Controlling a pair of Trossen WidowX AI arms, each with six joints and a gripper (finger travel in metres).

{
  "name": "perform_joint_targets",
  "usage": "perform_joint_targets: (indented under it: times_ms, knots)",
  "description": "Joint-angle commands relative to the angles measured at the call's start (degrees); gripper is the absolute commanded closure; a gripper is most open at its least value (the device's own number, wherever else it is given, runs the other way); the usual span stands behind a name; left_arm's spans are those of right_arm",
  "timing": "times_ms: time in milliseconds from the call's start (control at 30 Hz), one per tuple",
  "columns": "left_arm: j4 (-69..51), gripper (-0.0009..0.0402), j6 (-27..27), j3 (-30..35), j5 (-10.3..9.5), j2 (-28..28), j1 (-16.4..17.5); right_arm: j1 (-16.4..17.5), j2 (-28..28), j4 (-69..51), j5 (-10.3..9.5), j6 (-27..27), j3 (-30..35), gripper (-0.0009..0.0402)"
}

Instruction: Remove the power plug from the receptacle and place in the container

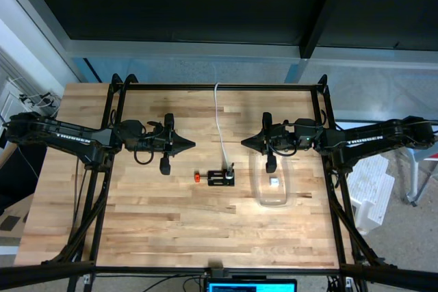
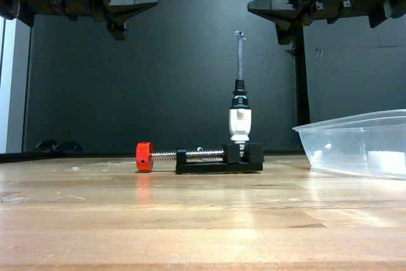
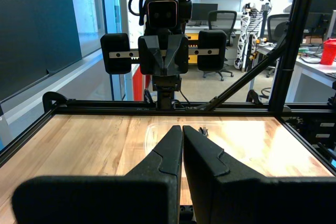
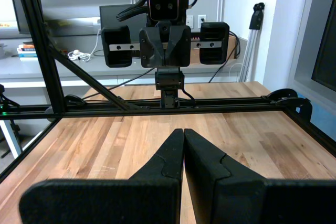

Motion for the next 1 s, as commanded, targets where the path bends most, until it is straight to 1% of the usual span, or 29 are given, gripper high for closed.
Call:
perform_joint_targets:
  times_ms: [33, 433, 533, 600, 833, 1000]
  knots:
    - [0.0, 0.0393, 0.0, 0.0, 0.0, 0.0, 0.0, 0.0, 0.0, 1.4, 1.95, 0.0, 0.0, 0.0393]
    - [0.0, 0.0393, 0.0, 0.0, 0.0, 0.0, 0.0, 0.0, 0.0, 0.8, 1.79, 0.0, 0.0, 0.0393]
    - [0.0, 0.0393, 0.0, 0.0, 0.0, 0.0, 0.0, 0.1, -0.1, -1.2, -0.15, 0.2, 0.3, 0.0393]
    - [0.0, 0.0393, 0.0, 0.0, 0.0, 0.0, 0.0, 0.5, -0.1, -6.2, -0.15, 0.3, 1.7, 0.0393]
    - [0.0, 0.0393, 0.0, 0.0, 0.0, 0.0, 0.0, 3.2, 0.4, -31.8, 0.0, 0.0, 9.6, 0.0393]
    - [0.0, 0.0393, 0.0, 0.0, 0.0, 0.0, 0.0, 4.9, 0.4, -44.3, 0.55, 0.2, 13.8, 0.0393]
